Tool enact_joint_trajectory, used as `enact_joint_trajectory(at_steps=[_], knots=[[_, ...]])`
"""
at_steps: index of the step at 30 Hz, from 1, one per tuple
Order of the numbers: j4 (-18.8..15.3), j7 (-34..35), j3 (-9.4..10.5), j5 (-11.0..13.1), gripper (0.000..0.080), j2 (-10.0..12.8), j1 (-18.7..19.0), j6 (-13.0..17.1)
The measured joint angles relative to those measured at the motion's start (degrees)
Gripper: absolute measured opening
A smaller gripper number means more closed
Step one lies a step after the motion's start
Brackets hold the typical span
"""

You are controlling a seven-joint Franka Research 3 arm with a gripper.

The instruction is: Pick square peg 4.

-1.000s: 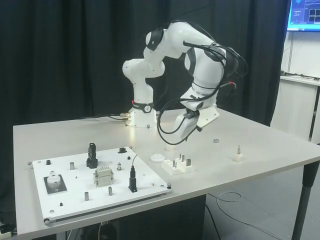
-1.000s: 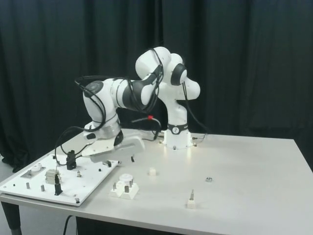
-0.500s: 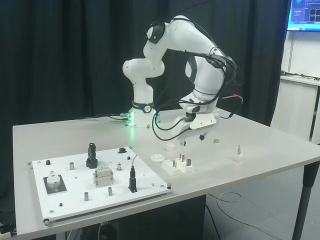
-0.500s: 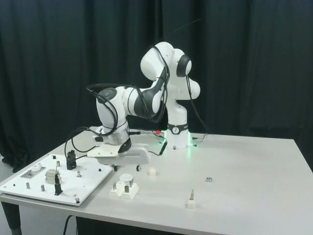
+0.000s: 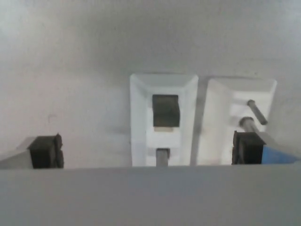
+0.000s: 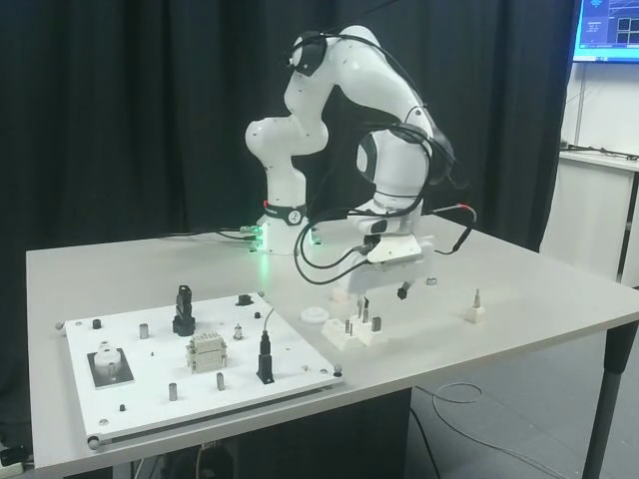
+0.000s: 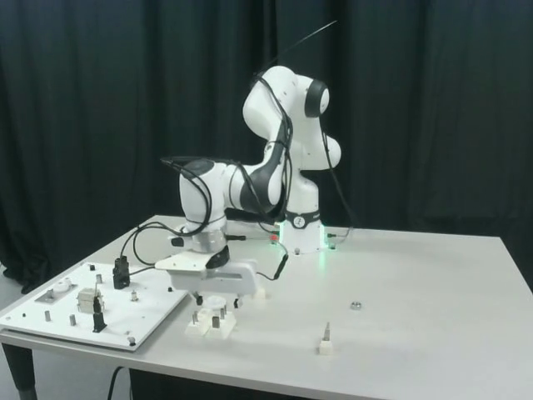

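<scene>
Seen only from the wrist: square peg 4 (image 5: 165, 110) upright in its white holder (image 5: 139, 122), midway between open fingers (image 5: 45, 151); from the room views, gripper (image 6: 382, 292) low over holders, bare table (image 7: 433, 300) rightward, white board (image 6: 190, 361) left.

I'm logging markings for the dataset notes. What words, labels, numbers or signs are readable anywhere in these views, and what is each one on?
None can be read.
Screen in the room's corner: it shows text and graphics, too small to read.
Arm's base: a small round mark, too small to read.
White peg holders: no lettering visible in the wrist view.
</scene>
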Motion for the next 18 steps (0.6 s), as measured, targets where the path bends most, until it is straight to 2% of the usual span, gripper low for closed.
enact_joint_trajectory(at_steps=[9, 18], knots=[[-5.59, 0.34, 0.92, 0.79, 0.0800, -0.95, 0.66, 7.86], [-8.52, 1.82, 1.17, 0.83, 0.0800, -1.07, 1.13, 13.09]])
